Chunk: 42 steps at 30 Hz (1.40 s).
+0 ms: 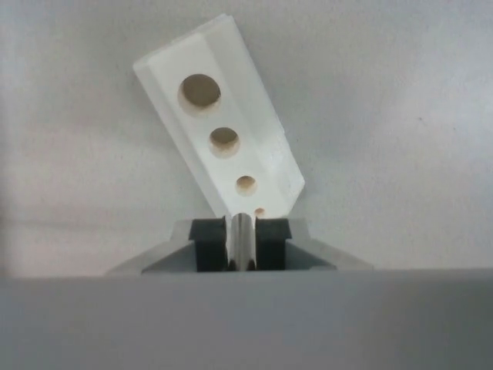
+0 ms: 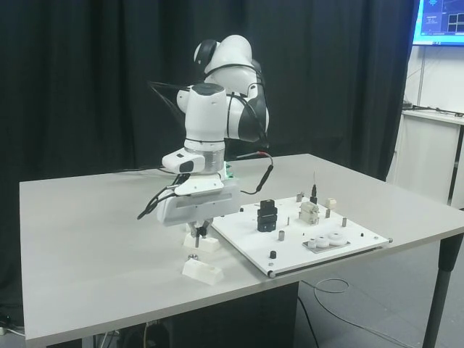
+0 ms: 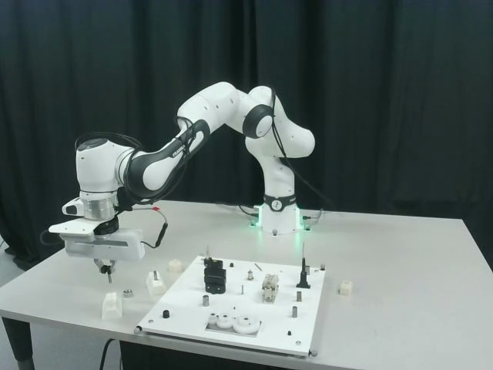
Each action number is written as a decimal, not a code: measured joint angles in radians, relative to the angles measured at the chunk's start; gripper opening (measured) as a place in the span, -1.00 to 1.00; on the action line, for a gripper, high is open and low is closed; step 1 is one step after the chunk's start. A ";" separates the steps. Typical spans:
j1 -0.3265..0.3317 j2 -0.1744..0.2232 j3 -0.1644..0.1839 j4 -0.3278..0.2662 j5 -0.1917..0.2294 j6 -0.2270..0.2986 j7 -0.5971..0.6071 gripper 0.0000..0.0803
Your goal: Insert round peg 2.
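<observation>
- We note a white board (image 2: pixel 304 243) of parts right of the white holed block (image 1: pixel 219 116).
- Gripper (image 1: pixel 242 258), lowered from a bent arm, clamps the round peg (image 1: pixel 241 239) above the block.

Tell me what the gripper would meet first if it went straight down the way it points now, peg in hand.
Probably the white block with four holes. The gripper points down with the peg held over the block's narrow end, near its smallest hole. Depth is unclear, so it might just miss and meet the grey table.
</observation>
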 joint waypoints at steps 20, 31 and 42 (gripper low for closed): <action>0.002 0.000 0.004 0.006 0.000 0.000 0.015 -0.81; 0.004 0.000 0.005 0.019 0.000 0.000 0.037 -0.81; 0.003 0.000 0.002 0.028 0.000 0.000 0.047 -0.81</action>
